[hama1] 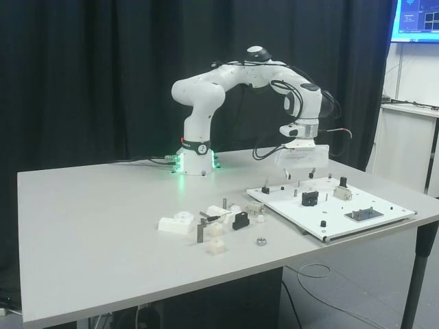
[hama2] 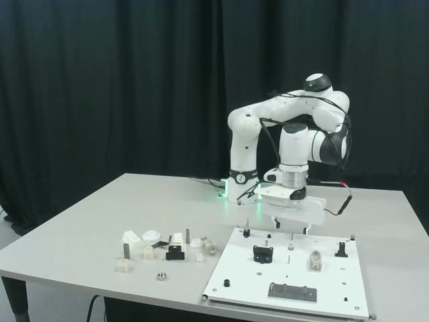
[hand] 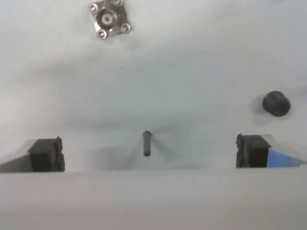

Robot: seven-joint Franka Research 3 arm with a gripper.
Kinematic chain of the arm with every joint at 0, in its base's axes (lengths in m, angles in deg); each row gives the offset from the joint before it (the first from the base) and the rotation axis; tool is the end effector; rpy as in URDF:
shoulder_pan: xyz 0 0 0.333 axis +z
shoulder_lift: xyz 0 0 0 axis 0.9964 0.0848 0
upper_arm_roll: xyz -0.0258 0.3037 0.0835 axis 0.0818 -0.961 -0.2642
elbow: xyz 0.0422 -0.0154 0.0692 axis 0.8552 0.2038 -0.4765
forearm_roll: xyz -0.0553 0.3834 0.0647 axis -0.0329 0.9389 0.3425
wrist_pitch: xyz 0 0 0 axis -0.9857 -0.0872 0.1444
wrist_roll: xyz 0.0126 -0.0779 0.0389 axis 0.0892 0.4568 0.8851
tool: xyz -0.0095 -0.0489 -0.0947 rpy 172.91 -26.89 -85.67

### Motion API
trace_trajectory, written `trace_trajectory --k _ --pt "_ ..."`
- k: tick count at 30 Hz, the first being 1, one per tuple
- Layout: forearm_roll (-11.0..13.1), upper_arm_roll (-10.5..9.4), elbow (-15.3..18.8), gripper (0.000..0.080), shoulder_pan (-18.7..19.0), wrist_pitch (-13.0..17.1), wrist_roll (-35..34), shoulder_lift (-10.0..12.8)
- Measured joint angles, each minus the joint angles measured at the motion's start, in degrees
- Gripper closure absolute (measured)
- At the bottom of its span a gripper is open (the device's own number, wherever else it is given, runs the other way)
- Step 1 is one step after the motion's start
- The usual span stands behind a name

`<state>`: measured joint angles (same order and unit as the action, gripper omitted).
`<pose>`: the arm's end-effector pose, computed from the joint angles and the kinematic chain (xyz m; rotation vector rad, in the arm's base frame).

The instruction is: Remove round peg 1.

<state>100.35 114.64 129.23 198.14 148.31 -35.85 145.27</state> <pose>0.4155 0.2345 0.2242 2.7176 -1.5470 -0.0469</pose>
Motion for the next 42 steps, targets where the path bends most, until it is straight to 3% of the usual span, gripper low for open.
trace_trajectory --k 20,34,35,39,40,42 --pt "1.3 -3.11 0.9 0.0003 0.9 3.6 -2.3 -0.5" --pt "2.5 -3.60 1.7 0.0003 0.9 3.8 -2.3 -0.8" --pt "2.5 -3.61 1.7 0.0140 0.9 3.8 -2.3 -0.8" --pt "2.8 -3.62 1.7 0.0140 0.9 3.8 -2.3 -0.9" --pt "2.9 -3.62 1.7 0.0302 0.9 3.8 -2.3 -0.9" --pt "3.0 -3.63 1.7 0.0302 0.9 3.8 -2.3 -0.9"
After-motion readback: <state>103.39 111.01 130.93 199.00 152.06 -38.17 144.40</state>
